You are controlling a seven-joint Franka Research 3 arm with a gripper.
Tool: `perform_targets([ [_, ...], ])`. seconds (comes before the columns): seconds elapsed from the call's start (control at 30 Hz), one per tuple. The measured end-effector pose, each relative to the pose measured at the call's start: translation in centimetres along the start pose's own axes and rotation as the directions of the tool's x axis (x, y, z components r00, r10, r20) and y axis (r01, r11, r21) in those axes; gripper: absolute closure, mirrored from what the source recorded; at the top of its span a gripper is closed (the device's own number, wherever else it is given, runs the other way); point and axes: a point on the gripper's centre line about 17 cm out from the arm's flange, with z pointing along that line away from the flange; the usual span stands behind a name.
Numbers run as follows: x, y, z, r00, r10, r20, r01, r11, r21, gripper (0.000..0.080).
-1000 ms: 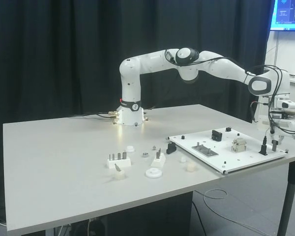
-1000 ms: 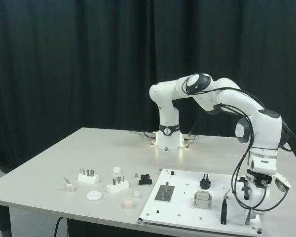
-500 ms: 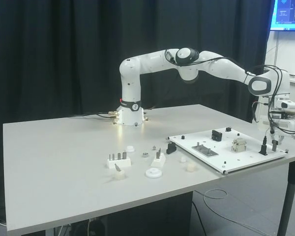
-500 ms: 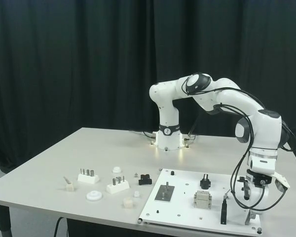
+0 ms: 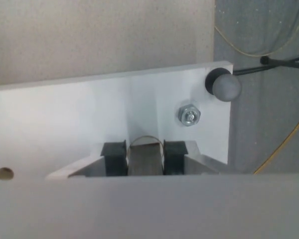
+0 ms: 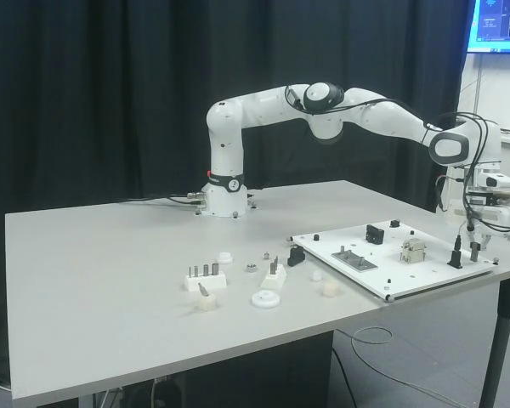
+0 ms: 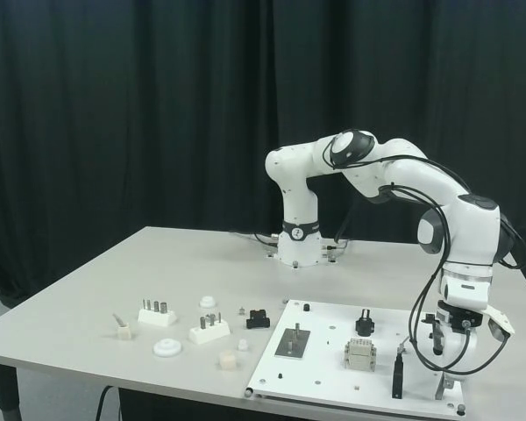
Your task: Insert square peg 4.
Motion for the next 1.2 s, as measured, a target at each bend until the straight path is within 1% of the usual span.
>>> perform_targets([
  [0.53, -0.1, 0.0, 0.0, 1.0, 0.013, -0.009, -0.013, 1.0, 0.012, 0.0648],
  [0.77, -0.2, 0.0, 0.0, 1.0, -0.013, -0.013, 0.013, 1.0, 0.014, 0.0648],
  [0.8, -0.2, 0.1, 0.0, 1.0, -0.018, -0.013, 0.018, 1.0, 0.014, 0.0605],
  [0.97, -0.6, 0.3, 0.1, 1.0, -0.02, -0.012, 0.021, 1.0, 0.013, 0.0605],
  [1.0, -0.7, 0.4, 0.1, 1.0, -0.019, -0.012, 0.019, 1.0, 0.012, 0.0256],
  [1.2, -1.3, 0.9, 0.2, 1.0, -0.011, -0.012, 0.011, 1.0, 0.008, 0.0256],
])
